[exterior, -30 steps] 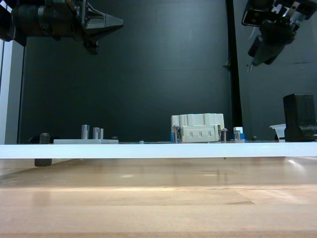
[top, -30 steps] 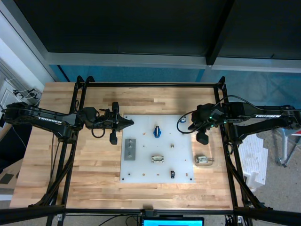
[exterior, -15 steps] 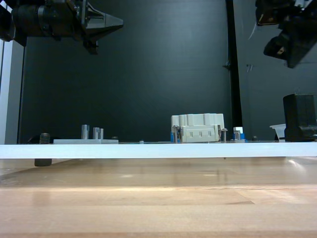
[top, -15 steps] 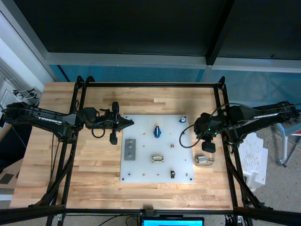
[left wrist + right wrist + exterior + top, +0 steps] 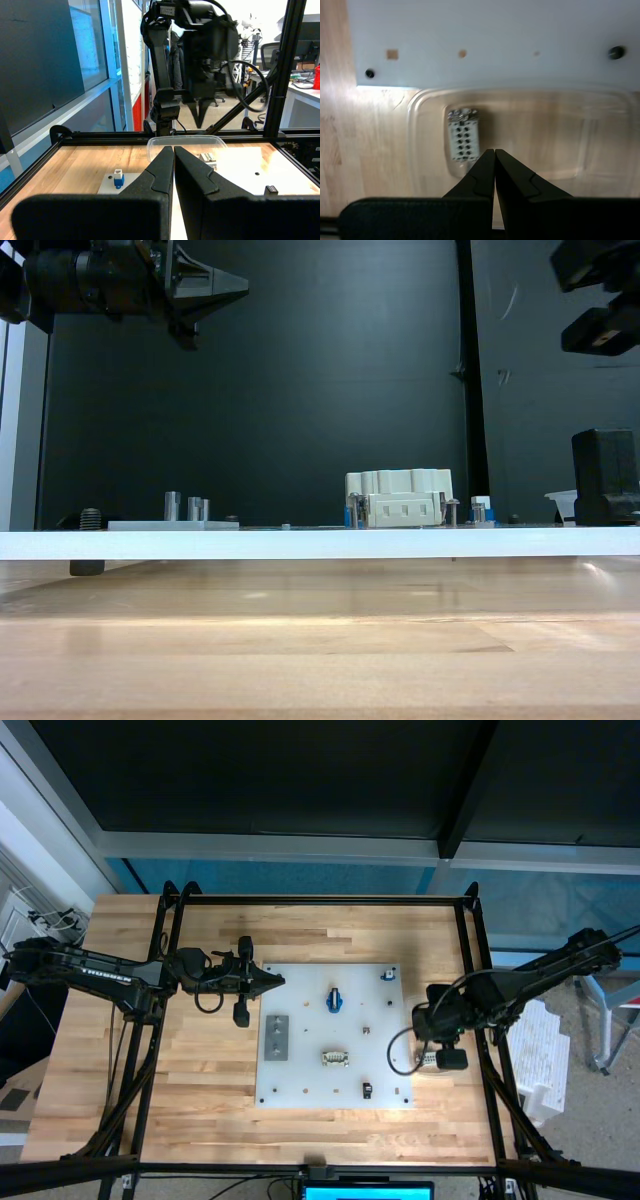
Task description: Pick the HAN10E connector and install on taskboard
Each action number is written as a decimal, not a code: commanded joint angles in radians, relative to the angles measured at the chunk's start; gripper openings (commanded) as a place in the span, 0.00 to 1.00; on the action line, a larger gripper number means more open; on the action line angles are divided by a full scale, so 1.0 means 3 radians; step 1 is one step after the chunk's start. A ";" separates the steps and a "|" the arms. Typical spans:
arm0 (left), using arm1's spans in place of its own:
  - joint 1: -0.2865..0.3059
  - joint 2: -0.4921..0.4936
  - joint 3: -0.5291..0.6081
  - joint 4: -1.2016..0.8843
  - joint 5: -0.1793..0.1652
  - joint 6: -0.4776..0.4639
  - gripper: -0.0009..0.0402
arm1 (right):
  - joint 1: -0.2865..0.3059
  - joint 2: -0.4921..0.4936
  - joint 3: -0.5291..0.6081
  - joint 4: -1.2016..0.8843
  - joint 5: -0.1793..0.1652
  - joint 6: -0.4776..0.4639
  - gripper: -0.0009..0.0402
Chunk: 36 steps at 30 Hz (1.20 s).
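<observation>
The HAN10E connector [image 5: 463,140], a small beige block with two rows of pin holes, lies in a clear plastic tray [image 5: 415,112] just right of the taskboard [image 5: 300,1092]. In the high view only a corner of the connector [image 5: 427,1060] shows under my right arm. My right gripper [image 5: 494,150] hangs above the tray, shut and empty, its tips beside the connector and apart from it. My left gripper [image 5: 274,980] is shut and hovers high over the taskboard's left edge, pointing right.
The taskboard bears a grey metal block [image 5: 276,1038], a blue knob [image 5: 333,999], a beige socket [image 5: 335,1059] and a small black part [image 5: 368,1091]. Black frame rails [image 5: 470,970] run along both table sides.
My right arm has swung from the board's far right edge toward the near side and now stands over the tray. The left arm has not moved.
</observation>
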 commanded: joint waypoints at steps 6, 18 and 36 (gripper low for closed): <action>0.0001 0.0001 0.0001 0.0000 0.0000 0.0000 0.02 | 0.0360 0.0172 -0.0008 0.0070 0.0099 0.0221 0.03; 0.0001 0.0001 0.0001 0.0000 -0.0001 0.0000 0.02 | 0.0502 0.0170 -0.0231 0.0352 0.0113 0.0459 0.40; 0.0001 0.0001 0.0001 0.0001 -0.0001 0.0000 0.02 | 0.0586 0.0226 -0.0603 0.0642 0.0186 0.0505 0.68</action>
